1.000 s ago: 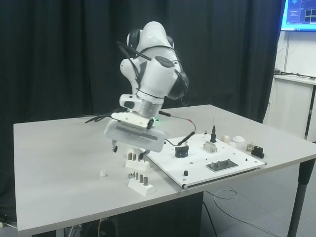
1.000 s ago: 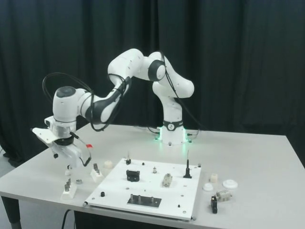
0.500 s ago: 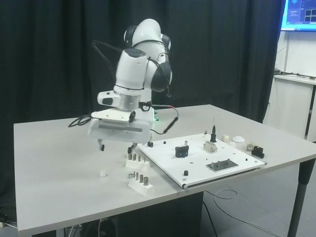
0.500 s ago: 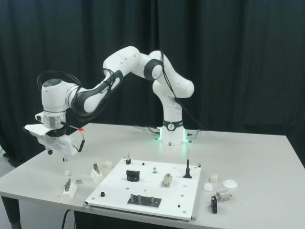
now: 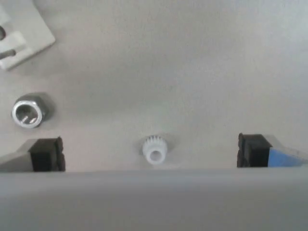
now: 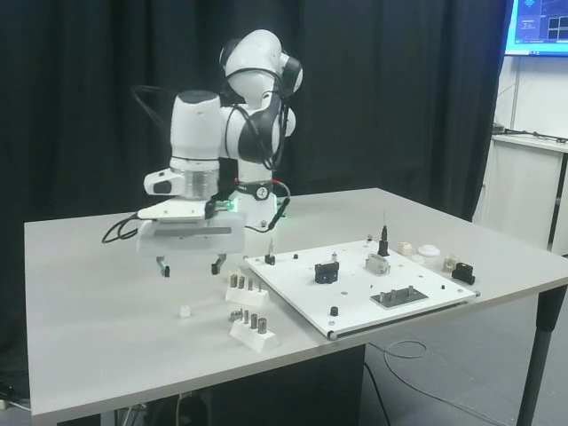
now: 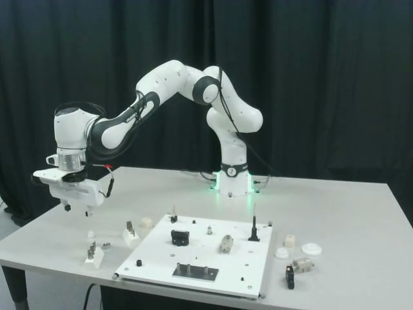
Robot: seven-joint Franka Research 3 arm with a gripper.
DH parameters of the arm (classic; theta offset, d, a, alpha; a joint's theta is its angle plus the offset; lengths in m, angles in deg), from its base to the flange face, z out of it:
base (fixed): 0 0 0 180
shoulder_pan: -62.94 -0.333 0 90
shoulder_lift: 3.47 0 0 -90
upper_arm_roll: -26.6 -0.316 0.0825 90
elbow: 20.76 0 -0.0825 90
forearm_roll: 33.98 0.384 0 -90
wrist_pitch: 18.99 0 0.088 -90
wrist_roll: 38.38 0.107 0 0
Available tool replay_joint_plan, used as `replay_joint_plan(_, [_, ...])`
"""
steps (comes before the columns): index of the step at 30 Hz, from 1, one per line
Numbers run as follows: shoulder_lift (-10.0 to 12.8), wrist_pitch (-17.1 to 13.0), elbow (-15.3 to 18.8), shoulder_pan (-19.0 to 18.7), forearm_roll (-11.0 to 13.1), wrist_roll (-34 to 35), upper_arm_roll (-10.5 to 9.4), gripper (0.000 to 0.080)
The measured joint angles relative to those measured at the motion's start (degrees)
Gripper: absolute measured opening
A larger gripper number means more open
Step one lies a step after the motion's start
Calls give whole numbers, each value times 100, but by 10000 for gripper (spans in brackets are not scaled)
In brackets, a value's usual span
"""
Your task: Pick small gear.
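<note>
On the near part of the grey worktop, a white block of metal pegs lies close to the front edge, with a second peg block just behind it and a small metal ring between the two; the ring also shows in the wrist view as a short shiny cylinder lying on the bare surface. The small gear, white and toothed, sits alone on the worktop beside these blocks, on the side away from the white board; in the wrist view the small gear lies on the grey surface between the two black fingertips, touching neither. The pincer hangs above it, clear of the worktop, its fingers spread wide and gripping nothing; from the second room view the pincer is likewise above the gear. The white board, just beyond the peg blocks, carries several small black and metal fixtures, and a few loose white and black parts lie at its far end. Farther back the white arm bends over from its base, which shows a green light, in front of a black curtain
</note>
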Motion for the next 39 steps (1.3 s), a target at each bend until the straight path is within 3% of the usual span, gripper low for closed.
replay_joint_plan(7, [-60, -508, 460, 0, 510, -386, 59, 800])
replay_joint_plan(16, [-60, -1028, 885, -24, 802, -906, 40, 800])
replay_joint_plan(39, [-60, -1856, 1563, -224, 870, -1058, 27, 800])
